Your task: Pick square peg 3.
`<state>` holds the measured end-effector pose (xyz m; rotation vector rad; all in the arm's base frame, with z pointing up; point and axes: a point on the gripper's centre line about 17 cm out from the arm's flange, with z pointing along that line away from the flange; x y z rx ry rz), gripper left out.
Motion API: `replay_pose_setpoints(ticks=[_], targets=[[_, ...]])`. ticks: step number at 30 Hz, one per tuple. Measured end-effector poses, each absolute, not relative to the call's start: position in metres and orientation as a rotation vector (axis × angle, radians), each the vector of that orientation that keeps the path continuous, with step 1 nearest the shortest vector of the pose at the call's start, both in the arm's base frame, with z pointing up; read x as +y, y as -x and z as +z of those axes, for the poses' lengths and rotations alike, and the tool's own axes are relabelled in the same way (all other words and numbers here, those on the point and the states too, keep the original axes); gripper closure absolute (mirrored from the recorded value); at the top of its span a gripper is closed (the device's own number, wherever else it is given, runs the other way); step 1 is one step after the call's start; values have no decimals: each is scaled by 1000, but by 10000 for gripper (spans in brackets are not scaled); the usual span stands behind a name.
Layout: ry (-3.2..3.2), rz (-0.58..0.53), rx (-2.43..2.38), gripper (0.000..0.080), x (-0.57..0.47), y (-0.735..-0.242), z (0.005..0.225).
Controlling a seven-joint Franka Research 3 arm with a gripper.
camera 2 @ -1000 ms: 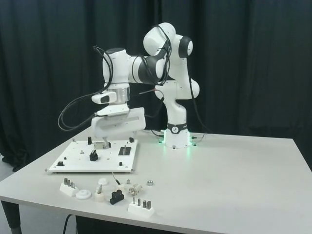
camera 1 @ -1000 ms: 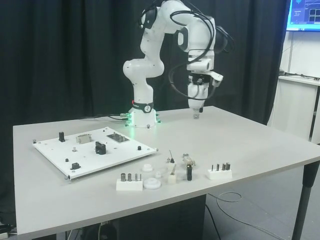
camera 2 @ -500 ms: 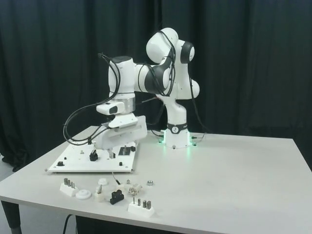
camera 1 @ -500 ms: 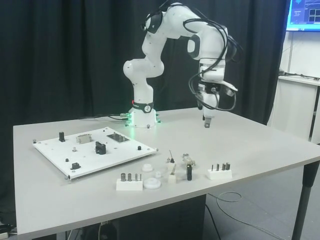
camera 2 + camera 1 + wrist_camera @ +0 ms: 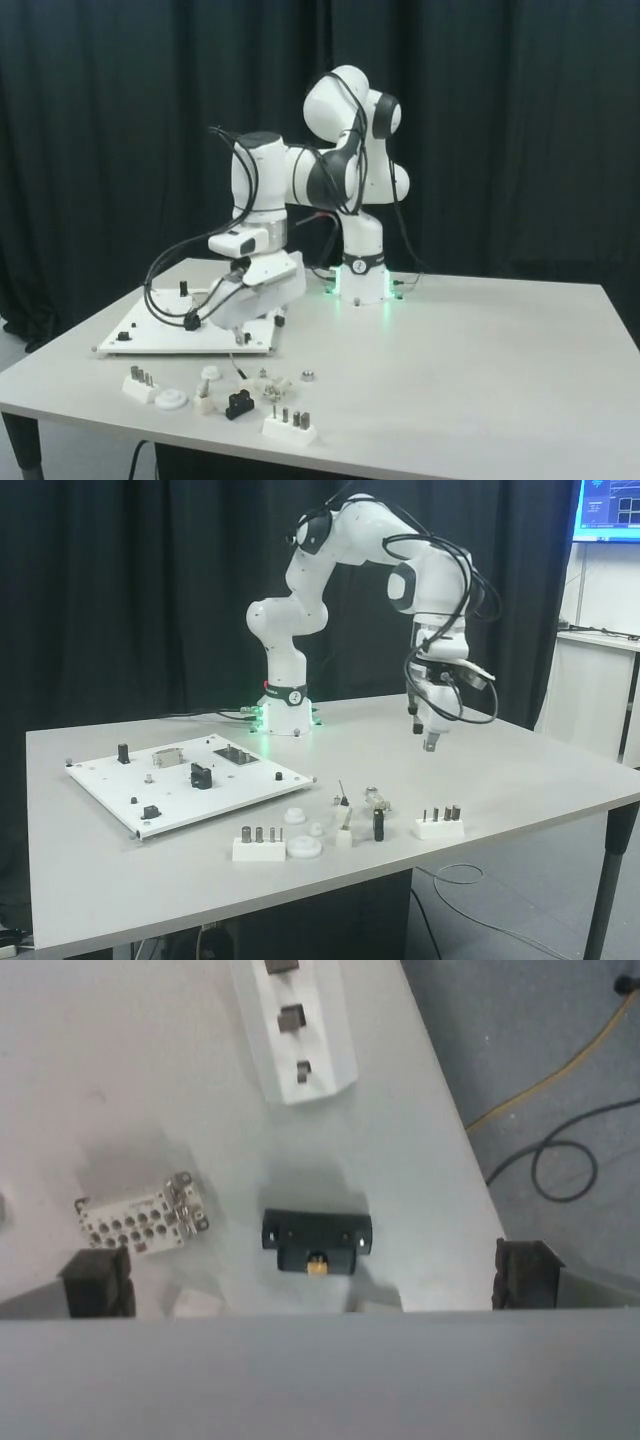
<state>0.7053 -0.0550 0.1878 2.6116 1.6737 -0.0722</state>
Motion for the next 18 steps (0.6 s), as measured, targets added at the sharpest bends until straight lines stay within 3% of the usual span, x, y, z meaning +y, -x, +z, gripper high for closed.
replay_pose_setpoints(ticks=[18], targets=[[-2543,-113,1811,3,-27,-713,151]])
